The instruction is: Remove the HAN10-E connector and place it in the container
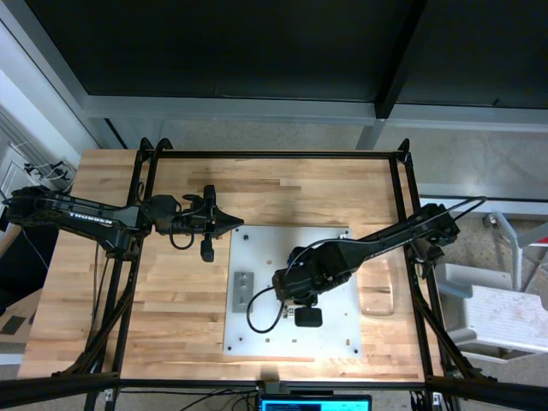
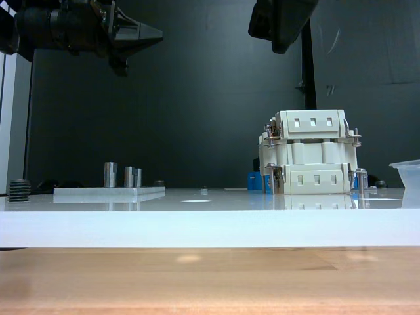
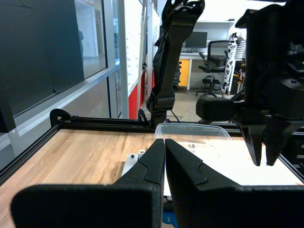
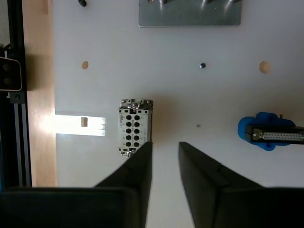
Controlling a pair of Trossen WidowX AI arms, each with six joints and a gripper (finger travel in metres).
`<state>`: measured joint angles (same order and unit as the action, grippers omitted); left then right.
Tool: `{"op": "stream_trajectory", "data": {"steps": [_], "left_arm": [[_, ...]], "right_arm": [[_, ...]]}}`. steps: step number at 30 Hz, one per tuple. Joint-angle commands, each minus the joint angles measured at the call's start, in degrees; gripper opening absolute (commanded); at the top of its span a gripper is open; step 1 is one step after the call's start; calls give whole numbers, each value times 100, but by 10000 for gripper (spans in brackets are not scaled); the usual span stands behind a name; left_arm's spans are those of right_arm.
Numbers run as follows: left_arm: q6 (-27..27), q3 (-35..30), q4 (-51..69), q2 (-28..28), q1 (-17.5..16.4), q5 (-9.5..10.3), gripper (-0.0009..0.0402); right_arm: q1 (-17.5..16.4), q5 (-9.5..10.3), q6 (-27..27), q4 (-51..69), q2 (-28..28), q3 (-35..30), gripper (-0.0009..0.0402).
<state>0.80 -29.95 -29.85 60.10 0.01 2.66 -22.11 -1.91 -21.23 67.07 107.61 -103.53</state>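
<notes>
In the high view, the right gripper (image 1: pixel 300 295) points down over the white task board (image 1: pixel 257 334). Its own body hides whatever sits under its jaws, so we cannot find the HAN10-E connector here. The container (image 1: pixel 378 293) lies on the wood well to one side of those jaws. The left gripper (image 1: pixel 233 224) hangs apart from them at the board's opposite edge.

In the low view, the connector (image 2: pixel 312 152) stands on the board, stacked on a base of the same colour. The right gripper (image 2: pixel 281 25) hangs high above it and is not squarely over it. We judge the connector may sit tight in its base, so a shallow pinch could slip off.

In the left wrist view, the left gripper (image 3: pixel 165 159) has its jaws pressed together on nothing. The container (image 3: pixel 192 128) shows beyond their tips.

In the right wrist view, the right gripper (image 4: pixel 165 156) has its jaws parted and empty. The connector (image 4: pixel 135 126) lies outside the gap, past the outer face of one finger, with one end behind that fingertip. A blue part (image 4: pixel 266 135) lies farther off beyond the other finger.

A straight descent from here would, we think, drive that finger onto the connector's face instead of straddling it. The gap also looks scarcely wide enough for it. Later, the near-invisible container invites a release on its rim.
</notes>
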Motion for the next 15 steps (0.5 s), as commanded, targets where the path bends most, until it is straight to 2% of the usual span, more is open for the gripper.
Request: {"op": "stream_trajectory", "data": {"steps": [1,7,15], "left_arm": [[0,0,-2,0,-2,-4,0],[0,0,0,0,-2,-2,0],[0,0,0,0,-2,-2,0]], "right_arm": [[-57,9,-83,-9,85,-24,130],[-120,79,-264,2,256,-28,198],[-234,105,-514,-46,452,-15,252]]}}
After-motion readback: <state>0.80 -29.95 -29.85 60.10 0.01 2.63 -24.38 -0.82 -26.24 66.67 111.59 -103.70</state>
